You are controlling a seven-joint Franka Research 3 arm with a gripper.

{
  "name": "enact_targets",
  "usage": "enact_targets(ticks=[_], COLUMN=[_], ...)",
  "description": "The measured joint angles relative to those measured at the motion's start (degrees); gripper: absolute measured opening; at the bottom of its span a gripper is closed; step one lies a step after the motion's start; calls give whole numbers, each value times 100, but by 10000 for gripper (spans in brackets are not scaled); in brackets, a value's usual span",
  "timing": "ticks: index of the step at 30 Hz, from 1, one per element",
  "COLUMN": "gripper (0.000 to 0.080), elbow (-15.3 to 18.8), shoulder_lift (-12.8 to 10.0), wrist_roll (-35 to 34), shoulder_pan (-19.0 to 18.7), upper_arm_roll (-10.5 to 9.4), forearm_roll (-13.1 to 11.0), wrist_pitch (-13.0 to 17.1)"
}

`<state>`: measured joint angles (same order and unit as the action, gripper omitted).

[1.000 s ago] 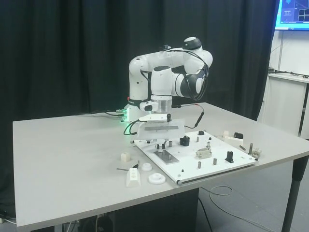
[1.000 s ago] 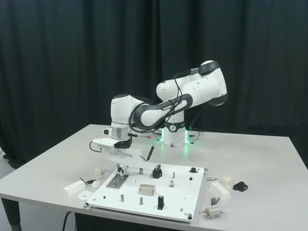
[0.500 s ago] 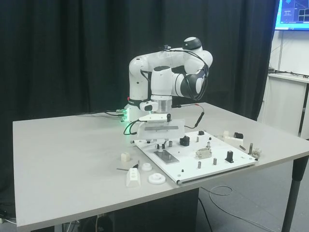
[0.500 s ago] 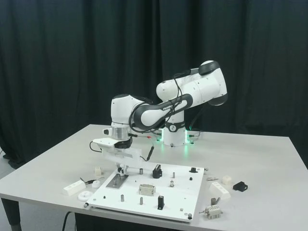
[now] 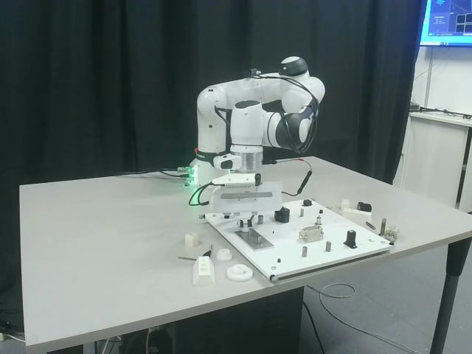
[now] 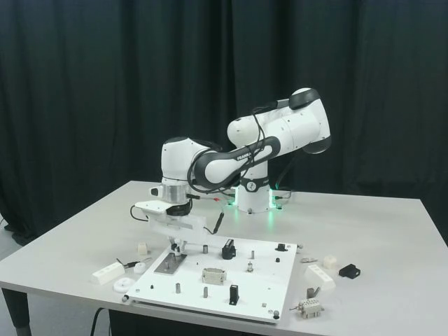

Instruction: Remove small gear.

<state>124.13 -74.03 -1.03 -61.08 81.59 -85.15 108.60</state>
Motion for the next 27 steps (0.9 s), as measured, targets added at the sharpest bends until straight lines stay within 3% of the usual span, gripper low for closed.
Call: enact_targets(ticks=[13, 27], gripper=[136, 136], elbow=[-21, -63], shoulder_lift=[0, 0], wrist_roll=[53, 771], shoulder_pan=[2, 53], upper_arm_roll=[9, 10], forearm_roll=[42, 81], wrist_pitch=[-10, -78])
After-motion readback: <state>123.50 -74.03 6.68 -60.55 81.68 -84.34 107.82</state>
